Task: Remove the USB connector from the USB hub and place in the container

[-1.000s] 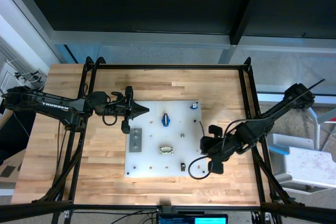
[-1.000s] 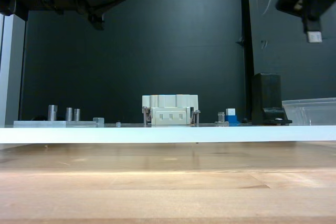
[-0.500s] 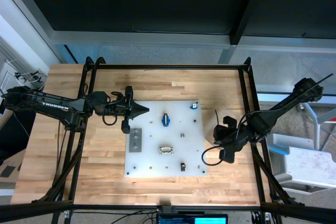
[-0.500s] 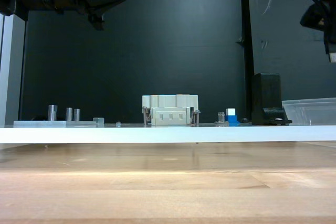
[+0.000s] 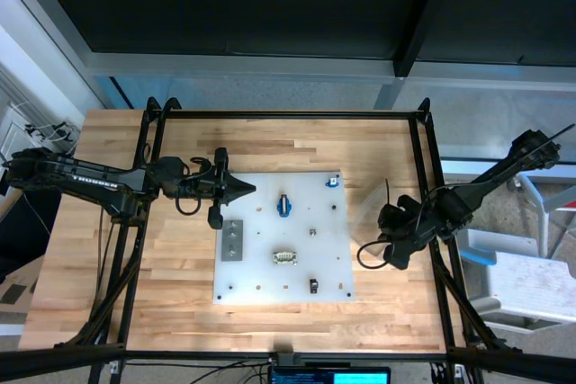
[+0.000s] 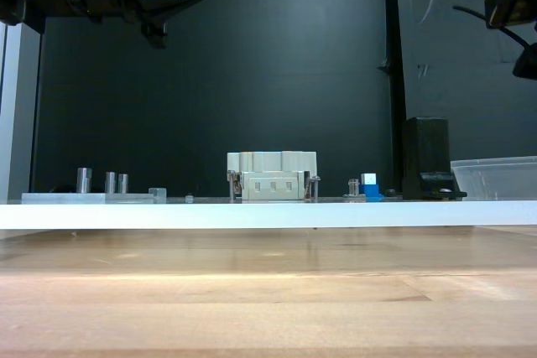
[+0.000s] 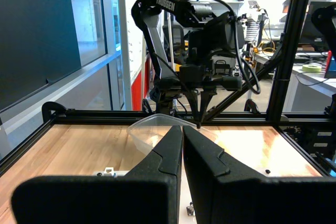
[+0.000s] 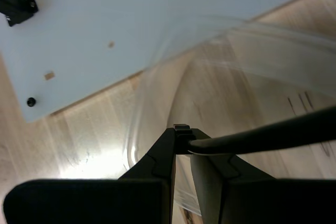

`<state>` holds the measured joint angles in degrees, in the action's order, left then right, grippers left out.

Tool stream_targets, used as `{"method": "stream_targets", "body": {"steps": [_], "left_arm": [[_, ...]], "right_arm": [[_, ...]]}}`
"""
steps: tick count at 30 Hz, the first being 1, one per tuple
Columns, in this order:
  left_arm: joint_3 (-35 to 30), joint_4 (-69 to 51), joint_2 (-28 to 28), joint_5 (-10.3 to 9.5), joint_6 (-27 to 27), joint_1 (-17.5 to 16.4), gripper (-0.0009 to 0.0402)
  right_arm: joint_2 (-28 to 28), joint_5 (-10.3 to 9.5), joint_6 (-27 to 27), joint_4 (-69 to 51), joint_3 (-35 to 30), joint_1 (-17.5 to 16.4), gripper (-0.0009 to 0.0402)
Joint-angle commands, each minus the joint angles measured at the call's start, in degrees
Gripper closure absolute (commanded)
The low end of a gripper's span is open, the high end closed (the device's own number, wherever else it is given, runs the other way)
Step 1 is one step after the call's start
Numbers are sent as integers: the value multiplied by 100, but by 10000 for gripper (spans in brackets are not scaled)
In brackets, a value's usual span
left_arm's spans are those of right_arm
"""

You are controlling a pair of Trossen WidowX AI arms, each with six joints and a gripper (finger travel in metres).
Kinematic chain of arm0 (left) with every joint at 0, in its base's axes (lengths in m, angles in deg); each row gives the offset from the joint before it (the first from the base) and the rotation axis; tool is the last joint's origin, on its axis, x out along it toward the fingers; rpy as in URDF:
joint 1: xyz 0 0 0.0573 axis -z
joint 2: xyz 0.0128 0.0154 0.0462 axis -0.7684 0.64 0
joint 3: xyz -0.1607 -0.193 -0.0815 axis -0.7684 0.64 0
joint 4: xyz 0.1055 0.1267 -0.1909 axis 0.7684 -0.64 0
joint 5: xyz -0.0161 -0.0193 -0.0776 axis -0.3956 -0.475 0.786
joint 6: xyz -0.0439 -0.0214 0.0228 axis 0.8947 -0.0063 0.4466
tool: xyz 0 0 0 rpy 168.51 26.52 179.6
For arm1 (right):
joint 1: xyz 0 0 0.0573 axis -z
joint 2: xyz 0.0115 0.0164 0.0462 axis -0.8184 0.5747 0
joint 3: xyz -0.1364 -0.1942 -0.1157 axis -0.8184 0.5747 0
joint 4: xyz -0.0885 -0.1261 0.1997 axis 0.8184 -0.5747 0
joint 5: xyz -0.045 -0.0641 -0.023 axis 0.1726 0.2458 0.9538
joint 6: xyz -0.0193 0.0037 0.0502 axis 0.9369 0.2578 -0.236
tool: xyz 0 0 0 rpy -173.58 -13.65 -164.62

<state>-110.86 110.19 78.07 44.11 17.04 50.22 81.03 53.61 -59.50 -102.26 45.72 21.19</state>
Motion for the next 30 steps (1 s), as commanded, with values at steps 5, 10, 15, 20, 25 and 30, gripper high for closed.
{"method": "stream_targets", "body": {"steps": [5,10,15,20,25,30], "left_arm": [[-2,2,2,0,0,0,392],[-2,2,2,0,0,0,392],[-2,2,2,0,0,0,392],[-2,2,2,0,0,-2,392],[-2,2,2,0,0,0,392],[-2,2,2,2,0,0,392]], "right_arm": [[-105,-9,-343,-4,291,48,393],[-105,-28,-444,-2,352,87,393],[-105,-52,-444,-2,352,90,393],[-105,-55,-442,0,352,92,382],[-103,-52,-439,-2,352,92,341],[-103,-52,-442,0,352,92,290]]}}
